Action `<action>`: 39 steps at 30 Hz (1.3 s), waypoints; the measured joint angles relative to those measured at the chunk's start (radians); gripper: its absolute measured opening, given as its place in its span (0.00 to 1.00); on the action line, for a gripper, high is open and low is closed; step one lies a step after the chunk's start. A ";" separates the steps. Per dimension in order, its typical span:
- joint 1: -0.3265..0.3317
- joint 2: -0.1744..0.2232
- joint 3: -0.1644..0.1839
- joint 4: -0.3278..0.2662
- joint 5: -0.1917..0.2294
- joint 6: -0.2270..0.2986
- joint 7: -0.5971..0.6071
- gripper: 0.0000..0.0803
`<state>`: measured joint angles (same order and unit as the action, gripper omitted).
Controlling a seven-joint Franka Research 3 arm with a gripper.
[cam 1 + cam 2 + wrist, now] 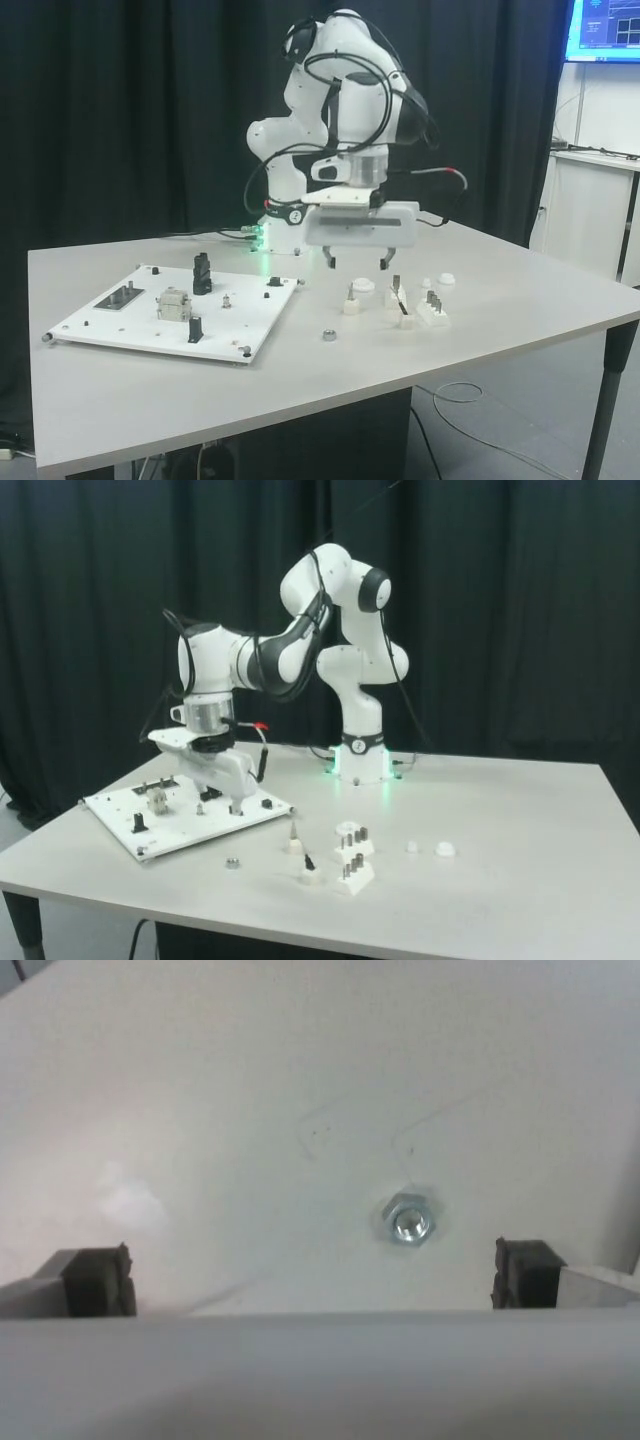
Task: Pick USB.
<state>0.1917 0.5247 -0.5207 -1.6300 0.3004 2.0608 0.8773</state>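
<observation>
My gripper (356, 262) hangs open above the grey table, just off the near corner of the white board (250, 312). Nothing is between its fingers (100, 1280). In the wrist view a small metal nut (407, 1220) lies on the table below the open gripper (312, 1276), nearer one finger; no USB shows there. A small dark plug in a white holder (400, 305) stands to the side of the gripper and may be the USB; I cannot tell for sure. The second room view shows the gripper (218, 802) over the board's edge (190, 832).
Two more white holders (355, 298) (435, 312) with upright pins stand by the plug. Two small white caps (445, 281) lie beyond them. The board carries several black and metal parts (201, 272). The nut (327, 334) lies on the table in front of the board.
</observation>
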 joint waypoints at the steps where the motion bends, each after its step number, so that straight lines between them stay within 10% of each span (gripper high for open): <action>1: 0.000 0.000 0.000 0.009 -0.004 -0.010 0.007 1.00; 39: 0.001 0.009 0.004 0.110 -0.048 -0.104 0.055 1.00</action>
<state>0.1925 0.5334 -0.5172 -1.5196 0.2526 1.9566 0.9322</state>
